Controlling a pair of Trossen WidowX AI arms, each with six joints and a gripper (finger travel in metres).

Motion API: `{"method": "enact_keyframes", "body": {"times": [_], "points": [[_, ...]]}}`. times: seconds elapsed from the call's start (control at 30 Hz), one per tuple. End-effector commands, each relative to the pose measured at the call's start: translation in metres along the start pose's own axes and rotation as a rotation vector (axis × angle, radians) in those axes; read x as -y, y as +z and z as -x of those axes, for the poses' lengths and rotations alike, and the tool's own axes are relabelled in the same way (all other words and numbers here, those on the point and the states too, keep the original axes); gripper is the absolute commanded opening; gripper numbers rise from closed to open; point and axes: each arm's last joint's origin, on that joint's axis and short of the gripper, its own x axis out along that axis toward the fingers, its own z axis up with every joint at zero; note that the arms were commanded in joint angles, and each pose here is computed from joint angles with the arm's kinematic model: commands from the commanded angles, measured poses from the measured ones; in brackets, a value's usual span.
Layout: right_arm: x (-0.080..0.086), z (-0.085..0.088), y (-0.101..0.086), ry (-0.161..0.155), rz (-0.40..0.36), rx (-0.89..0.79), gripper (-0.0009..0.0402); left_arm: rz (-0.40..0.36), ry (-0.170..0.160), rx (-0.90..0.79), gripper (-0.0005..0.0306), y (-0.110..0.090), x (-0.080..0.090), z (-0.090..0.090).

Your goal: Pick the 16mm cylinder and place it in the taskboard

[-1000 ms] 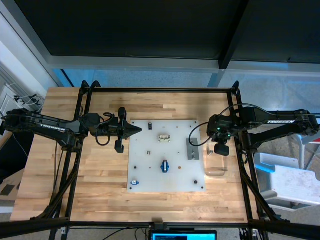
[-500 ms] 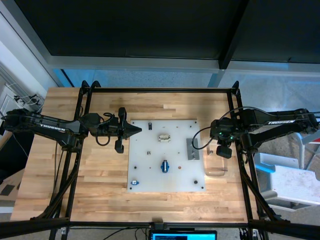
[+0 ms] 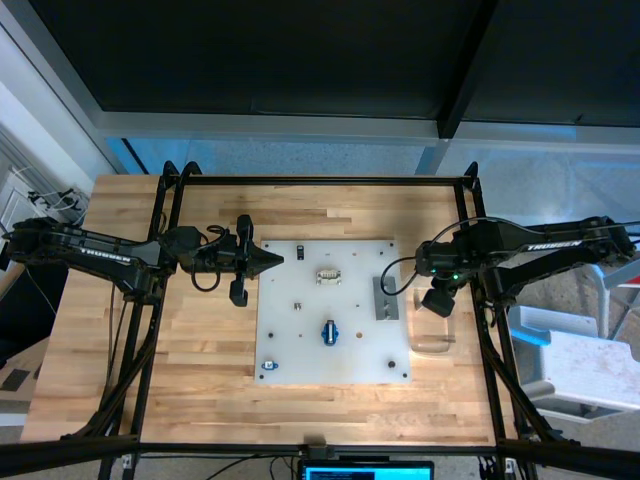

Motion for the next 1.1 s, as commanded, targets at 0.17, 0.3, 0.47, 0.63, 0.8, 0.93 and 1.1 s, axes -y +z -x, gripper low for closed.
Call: {"method": "enact_keyframes", "body": {"times": [0.17,0.3,0.47,0.63,0.8,0.93,1.1], "points": [[-0.003,-0.005,0.003,-0.013,-0.066,-0.015,0.0,0.0,0.0,0.001,0.0,0.0,0.0,0.0],[-0.004,-0.005,0.004,-0.018,-0.095,-0.004,0.0007,0.0,0.0,0.001,0.0,0.0,0.0,0.0],[-0.003,-0.008,0.003,-0.036,-0.138,0.0,0.0028,0.0,0.0,0.001,0.0,0.0,0.0,0.0],[-0.003,-0.013,0.003,-0.038,-0.169,0.001,0.0057,0.0,0.0,0.001,0.0,0.0,0.0,0.0],[-0.004,-0.021,0.002,-0.029,-0.188,0.008,0.0093,0.0,0.0,0.001,0.0,0.0,0.0,0.0],[-0.005,-0.025,0.002,-0.018,-0.187,0.018,0.0129,0.0,0.0,0.001,0.0,0.0,0.0,0.0],[-0.007,-0.028,0.004,-0.026,-0.189,0.009,0.0172,0.0,0.0,0.001,0.0,0.0,0.0,0.0]]}}
